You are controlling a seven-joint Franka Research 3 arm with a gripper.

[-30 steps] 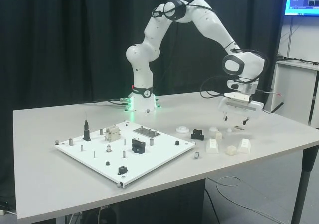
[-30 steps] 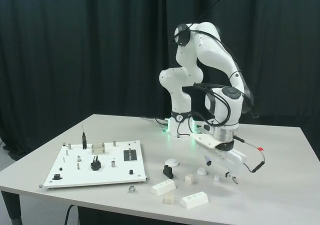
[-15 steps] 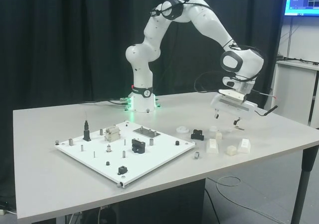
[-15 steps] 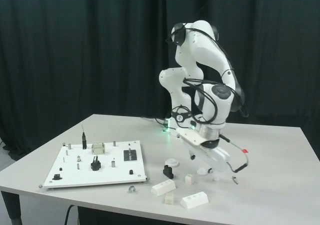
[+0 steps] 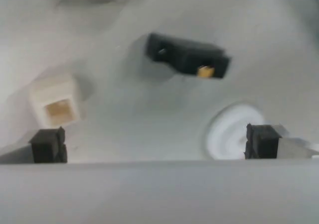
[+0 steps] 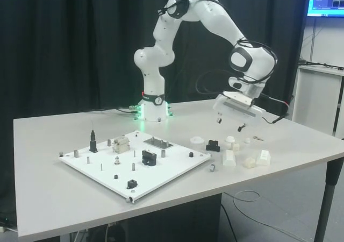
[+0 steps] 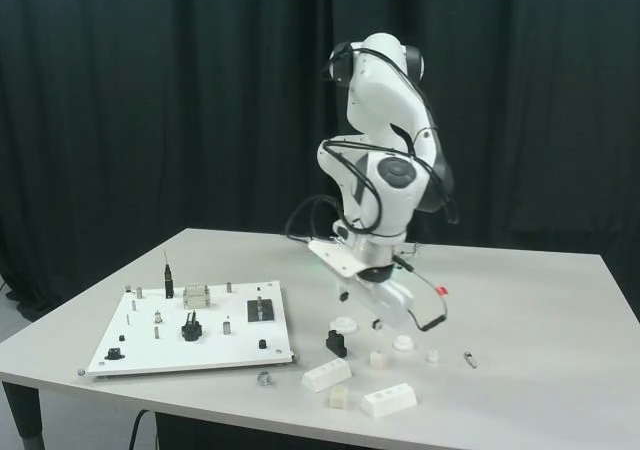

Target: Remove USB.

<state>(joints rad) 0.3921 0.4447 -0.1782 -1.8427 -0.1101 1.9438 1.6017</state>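
Our gripper [image 6: 229, 122] (fingers apart, holding nothing) hangs above loose parts beside the white board's [image 6: 134, 158] edge, we note

Grey table [image 6: 48, 145], white board [image 6: 161, 169], small white blocks [image 6: 229, 158], black part [image 6: 213, 144]
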